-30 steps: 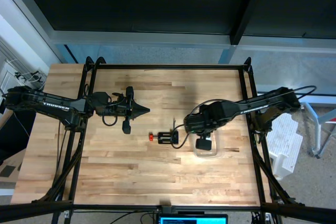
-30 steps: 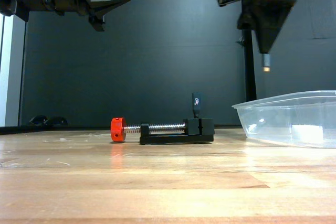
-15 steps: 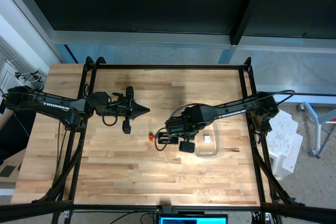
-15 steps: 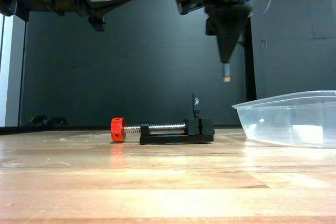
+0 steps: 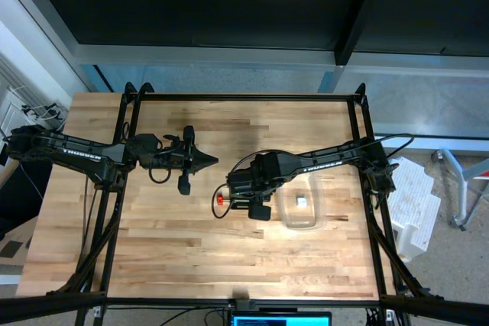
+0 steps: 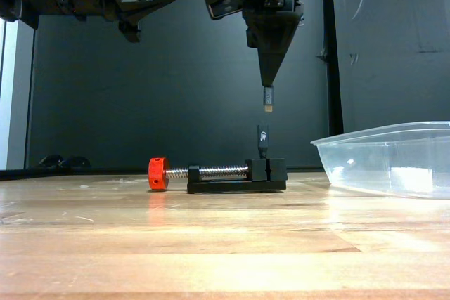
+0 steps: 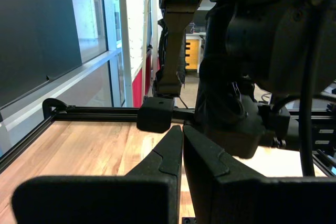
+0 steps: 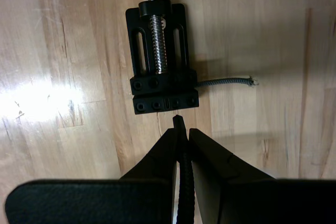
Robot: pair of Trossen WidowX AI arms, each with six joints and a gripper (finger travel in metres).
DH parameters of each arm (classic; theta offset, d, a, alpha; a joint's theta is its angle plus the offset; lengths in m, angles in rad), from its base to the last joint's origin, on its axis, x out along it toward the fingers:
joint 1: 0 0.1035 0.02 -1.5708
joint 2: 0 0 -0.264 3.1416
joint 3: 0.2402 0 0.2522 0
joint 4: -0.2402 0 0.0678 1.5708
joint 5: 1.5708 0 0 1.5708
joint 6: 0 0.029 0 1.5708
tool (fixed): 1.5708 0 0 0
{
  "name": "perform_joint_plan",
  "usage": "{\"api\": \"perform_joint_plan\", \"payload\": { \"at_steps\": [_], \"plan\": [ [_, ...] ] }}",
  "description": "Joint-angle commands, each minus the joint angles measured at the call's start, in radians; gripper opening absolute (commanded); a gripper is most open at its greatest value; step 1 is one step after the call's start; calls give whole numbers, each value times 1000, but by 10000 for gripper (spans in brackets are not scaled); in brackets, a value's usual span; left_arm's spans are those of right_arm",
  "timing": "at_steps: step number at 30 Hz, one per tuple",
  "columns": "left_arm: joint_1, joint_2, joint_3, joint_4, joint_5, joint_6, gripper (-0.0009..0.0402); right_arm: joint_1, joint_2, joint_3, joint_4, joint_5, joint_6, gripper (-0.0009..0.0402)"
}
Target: Pick the USB-C connector and install on taskboard
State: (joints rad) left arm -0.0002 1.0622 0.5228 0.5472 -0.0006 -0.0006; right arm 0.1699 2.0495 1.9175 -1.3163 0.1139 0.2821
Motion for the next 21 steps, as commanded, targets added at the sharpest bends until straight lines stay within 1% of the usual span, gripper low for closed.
{"api": "perform_joint_plan", "payload": {
  "at_steps": [1, 3, 16, 21],
  "plan": [
    [0, 0, 0, 0, 0, 0, 0, 0, 29, 45, -20, 2, -12, 0],
    [0, 0, 0, 1, 0, 0, 0, 0, 40, 56, -21, -2, -11, 0],
    [0, 0, 0, 0, 0, 0, 0, 6, 40, 42, -6, 0, 16, 0],
    [0, 0, 0, 0, 0, 0, 0, 12, 40, 35, 0, 5, 17, 0]
  ]
}}
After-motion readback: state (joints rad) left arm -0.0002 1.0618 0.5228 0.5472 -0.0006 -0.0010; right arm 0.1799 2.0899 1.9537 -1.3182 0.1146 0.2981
